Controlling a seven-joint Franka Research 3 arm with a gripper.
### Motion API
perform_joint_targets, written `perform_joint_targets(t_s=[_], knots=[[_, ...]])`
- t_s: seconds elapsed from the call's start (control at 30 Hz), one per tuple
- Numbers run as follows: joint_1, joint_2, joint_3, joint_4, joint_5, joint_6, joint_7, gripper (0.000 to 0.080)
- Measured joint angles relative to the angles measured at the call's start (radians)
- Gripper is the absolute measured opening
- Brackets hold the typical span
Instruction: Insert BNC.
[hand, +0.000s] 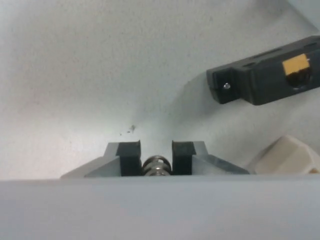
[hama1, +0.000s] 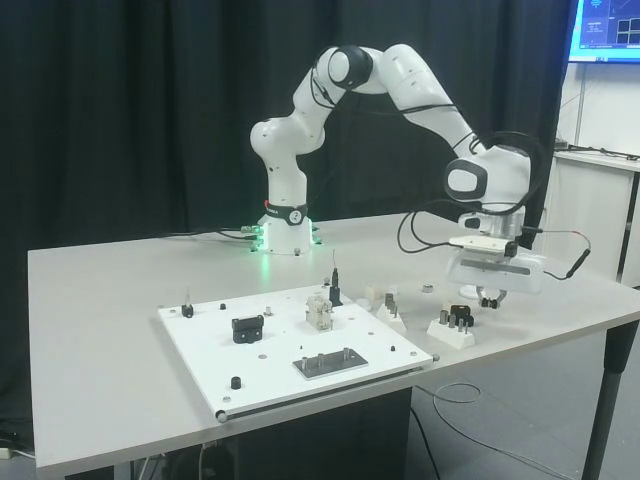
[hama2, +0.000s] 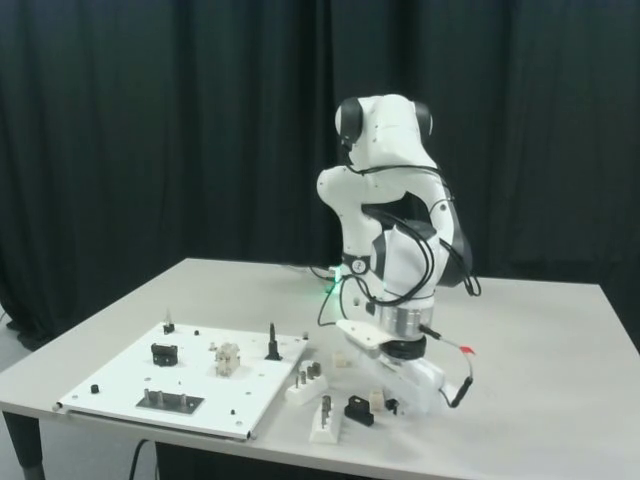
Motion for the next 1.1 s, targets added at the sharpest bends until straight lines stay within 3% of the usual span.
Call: perform_joint_targets(t_s=[1.1], knots=[[-0.011, -0.013, 0.000, 0.003, 0.000, -0.016, -0.009, 0.0127]])
